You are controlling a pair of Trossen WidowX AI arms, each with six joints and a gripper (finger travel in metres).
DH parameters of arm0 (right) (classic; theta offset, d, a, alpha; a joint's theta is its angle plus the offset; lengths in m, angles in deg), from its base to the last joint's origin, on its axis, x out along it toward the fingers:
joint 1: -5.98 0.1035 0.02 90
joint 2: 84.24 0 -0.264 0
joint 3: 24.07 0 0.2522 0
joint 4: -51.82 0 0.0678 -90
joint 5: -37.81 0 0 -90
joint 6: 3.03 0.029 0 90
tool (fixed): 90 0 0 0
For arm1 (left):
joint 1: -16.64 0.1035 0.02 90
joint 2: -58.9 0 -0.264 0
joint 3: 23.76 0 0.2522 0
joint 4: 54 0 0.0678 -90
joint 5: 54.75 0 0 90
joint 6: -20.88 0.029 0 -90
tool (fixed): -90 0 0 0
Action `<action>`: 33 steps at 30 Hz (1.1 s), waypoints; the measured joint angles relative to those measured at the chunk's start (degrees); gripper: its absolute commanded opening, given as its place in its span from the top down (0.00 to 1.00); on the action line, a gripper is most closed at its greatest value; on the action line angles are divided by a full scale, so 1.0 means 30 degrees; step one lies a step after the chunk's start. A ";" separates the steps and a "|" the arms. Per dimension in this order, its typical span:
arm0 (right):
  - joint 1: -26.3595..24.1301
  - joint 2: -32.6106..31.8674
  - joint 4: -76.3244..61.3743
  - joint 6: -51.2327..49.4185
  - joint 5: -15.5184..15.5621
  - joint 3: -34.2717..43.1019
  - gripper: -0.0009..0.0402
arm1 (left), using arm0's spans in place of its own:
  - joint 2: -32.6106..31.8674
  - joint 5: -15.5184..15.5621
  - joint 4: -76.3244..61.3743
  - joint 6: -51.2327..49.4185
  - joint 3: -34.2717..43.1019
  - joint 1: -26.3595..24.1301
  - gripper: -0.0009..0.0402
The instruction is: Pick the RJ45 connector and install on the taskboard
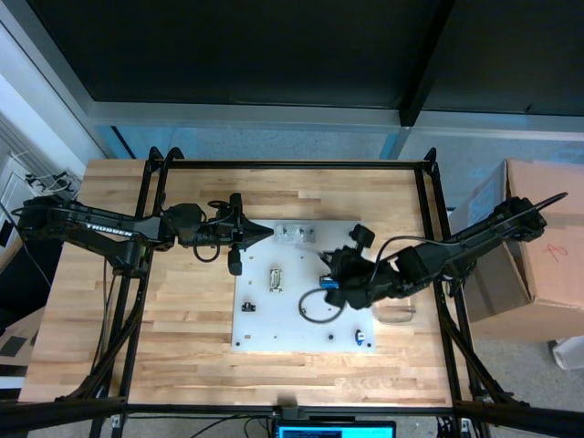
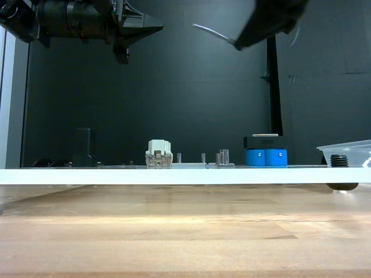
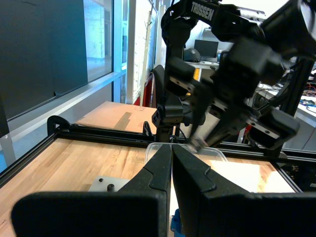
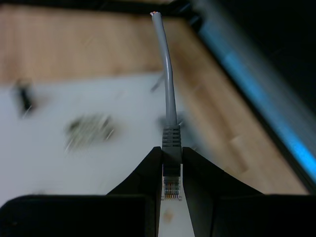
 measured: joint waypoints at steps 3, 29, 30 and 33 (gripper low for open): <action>-0.0393 -0.0007 0.1712 0.0517 -0.0940 0.0000 0.98 | 0.0000 0.0000 0.0000 0.0000 -0.0007 0.0000 0.98; -0.1647 -0.2994 0.8983 0.0729 -0.6258 -0.0102 0.98 | 0.0000 0.1144 0.1763 -0.2135 -0.0007 0.0036 0.86; -0.1647 -0.2994 0.8998 0.0714 -0.6258 -0.0102 0.98 | 0.0000 0.1180 0.2127 -0.2302 -0.0007 0.0036 0.84; -0.1625 -0.2994 0.9078 0.0692 -0.6258 -0.0102 0.98 | -0.0087 0.1960 0.3038 -0.3206 0.0015 0.0029 0.75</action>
